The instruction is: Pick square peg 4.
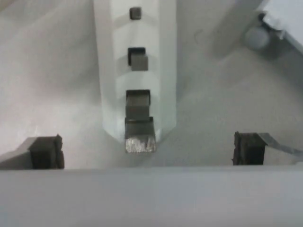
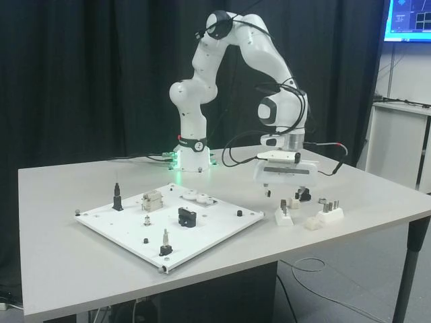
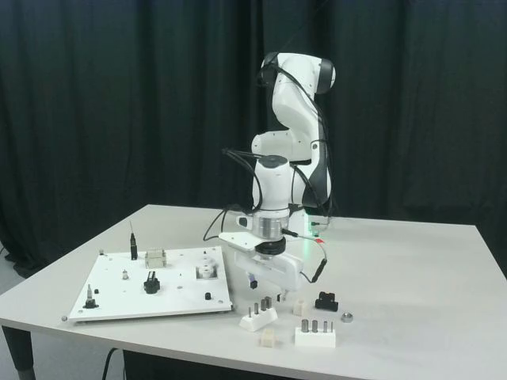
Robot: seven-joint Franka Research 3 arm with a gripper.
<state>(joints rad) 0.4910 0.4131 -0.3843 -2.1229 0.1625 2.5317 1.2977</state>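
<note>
In the wrist view a narrow white holder (image 1: 163,71) carries a row of grey square pegs that grow in size. The largest peg (image 1: 140,136) stands at the holder's near end, and my gripper (image 1: 147,150) hangs open above it. One black fingertip (image 1: 46,152) shows on one side of that peg and the other on the opposite side, both well apart from it. From the room cameras the gripper (image 2: 283,194) (image 3: 265,289) hovers just over the peg holder (image 2: 283,215) (image 3: 259,315), holding nothing.
A white assembly board (image 2: 202,232) (image 3: 178,305) with small fixtures lies beside the holder. A second white holder with round pegs (image 2: 330,213) (image 3: 315,334), a small white block (image 2: 314,223) (image 3: 268,340) and a black part (image 2: 304,195) (image 3: 326,302) sit close by.
</note>
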